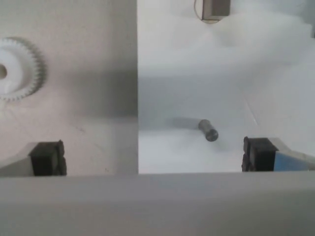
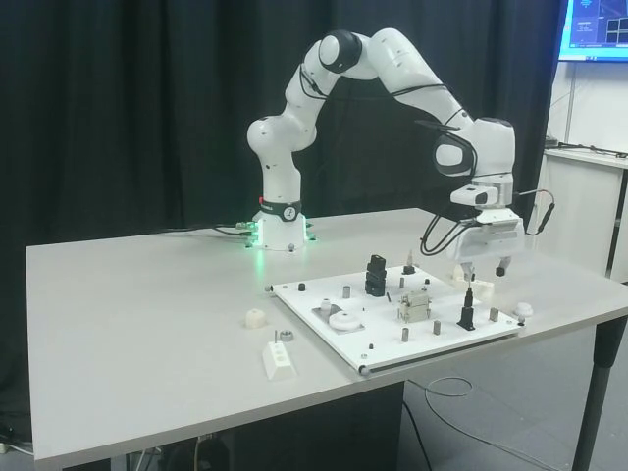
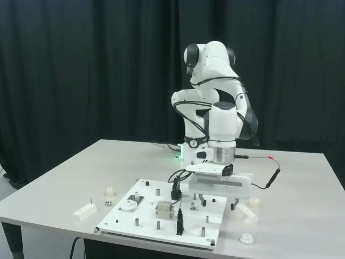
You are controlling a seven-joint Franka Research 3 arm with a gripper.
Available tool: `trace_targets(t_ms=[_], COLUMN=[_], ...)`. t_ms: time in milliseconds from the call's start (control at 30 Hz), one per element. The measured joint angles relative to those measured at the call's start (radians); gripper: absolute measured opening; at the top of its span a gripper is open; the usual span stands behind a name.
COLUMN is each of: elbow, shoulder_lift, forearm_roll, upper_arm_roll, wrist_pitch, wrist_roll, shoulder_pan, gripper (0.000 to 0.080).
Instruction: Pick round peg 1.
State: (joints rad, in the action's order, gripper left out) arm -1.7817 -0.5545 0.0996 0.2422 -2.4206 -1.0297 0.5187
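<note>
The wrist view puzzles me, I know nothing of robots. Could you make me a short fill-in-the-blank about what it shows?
1. The small grey round metal peg stands on the ____ board.
2. The end effector holds ____; the peg sits apart from both black fingertips.
3. The white plastic gear lies on the ____ table, off the board.

Missing words: white; nothing; grey

No legible text, labels or numbers (any view), nothing readable
</note>
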Motion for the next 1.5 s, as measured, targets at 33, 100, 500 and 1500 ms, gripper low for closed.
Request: trace_targets(t_ms=[33, 100, 500, 1500], elbow=[0.001, 0.002, 0.015, 0.032], shoulder_lift=[0.000, 0.000, 0.001, 0.001], forearm_roll=[0.000, 0.000, 0.000, 0.000], upper_arm_roll=[0.000, 0.000, 0.003, 0.005], wrist_pitch=[0.001, 0.002, 0.027, 0.062], wrist_roll=[0.000, 0.002, 0.013, 0.124], shoulder_pan=[-0.001, -0.002, -0.004, -0.017], gripper=[0.0800, 0.0800, 0.0800, 0.0800])
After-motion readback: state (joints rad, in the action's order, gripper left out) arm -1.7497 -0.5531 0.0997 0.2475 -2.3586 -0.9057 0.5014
